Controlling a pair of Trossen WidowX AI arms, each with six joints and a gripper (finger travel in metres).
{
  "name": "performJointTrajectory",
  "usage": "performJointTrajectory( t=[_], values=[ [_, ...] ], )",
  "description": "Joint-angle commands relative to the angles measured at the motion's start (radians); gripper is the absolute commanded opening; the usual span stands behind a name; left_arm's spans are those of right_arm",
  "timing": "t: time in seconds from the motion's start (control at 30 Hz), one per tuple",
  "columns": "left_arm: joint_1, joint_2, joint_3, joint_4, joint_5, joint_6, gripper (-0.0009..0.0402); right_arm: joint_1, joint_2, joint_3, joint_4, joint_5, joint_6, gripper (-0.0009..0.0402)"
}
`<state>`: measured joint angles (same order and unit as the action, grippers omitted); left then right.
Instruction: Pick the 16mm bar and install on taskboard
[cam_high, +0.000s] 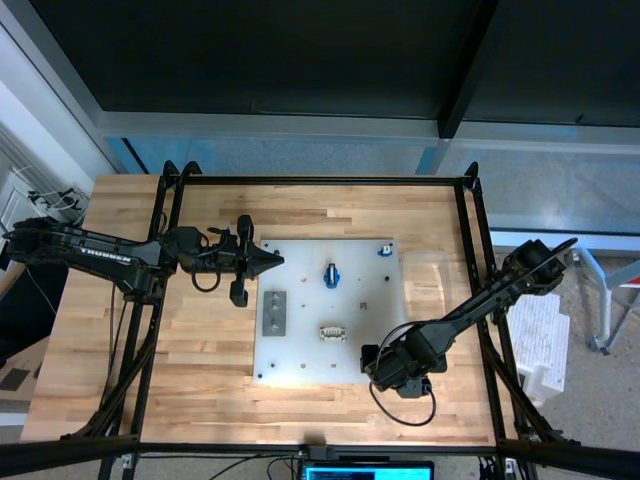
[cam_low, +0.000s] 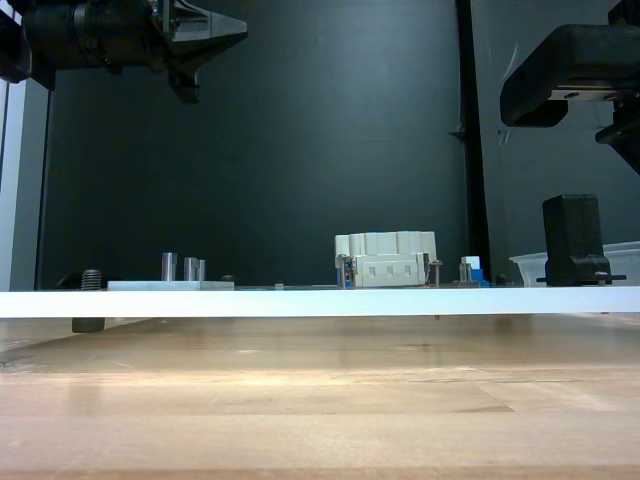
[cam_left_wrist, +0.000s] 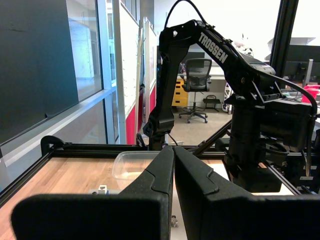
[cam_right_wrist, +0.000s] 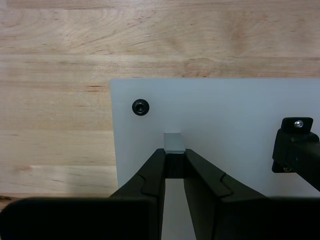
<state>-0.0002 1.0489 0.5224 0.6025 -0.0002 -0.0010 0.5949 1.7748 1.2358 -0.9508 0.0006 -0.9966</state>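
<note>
One bar only is in play: the 16mm bar (cam_right_wrist: 173, 142) is clamped at the fingertips of the right gripper (cam_right_wrist: 174, 159). It protrudes beyond them, so its long axis is judged to run along the fingers toward the taskboard (cam_right_wrist: 225, 105). It is held over the board's near right corner, just beside a corner screw (cam_right_wrist: 140, 107). The grey metal block (cam_high: 273, 312) lies well apart to the left. The left gripper (cam_high: 272, 260), fingers pressed together on nothing, is held above the board's far left edge.

Robotics lab, wooden bench (cam_high: 120, 300) in black extrusion frame (cam_high: 320, 181), glass partition walls (cam_left_wrist: 85, 55), office chair (cam_left_wrist: 199, 75) beyond left gripper (cam_left_wrist: 173, 149) jaws
</note>
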Motion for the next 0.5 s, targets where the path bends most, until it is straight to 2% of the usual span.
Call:
performJointTrajectory(
  t=[0.03,0.5],
  values=[
    [0.000,0.000,0.000,0.000,0.000,0.000,0.0000,0.002,0.000,0.000,-0.003,-0.002,0.003,0.0019],
    [0.000,0.000,0.000,0.000,0.000,0.000,0.0000,0.006,0.000,0.010,-0.012,-0.002,0.004,0.0126]
  ],
)
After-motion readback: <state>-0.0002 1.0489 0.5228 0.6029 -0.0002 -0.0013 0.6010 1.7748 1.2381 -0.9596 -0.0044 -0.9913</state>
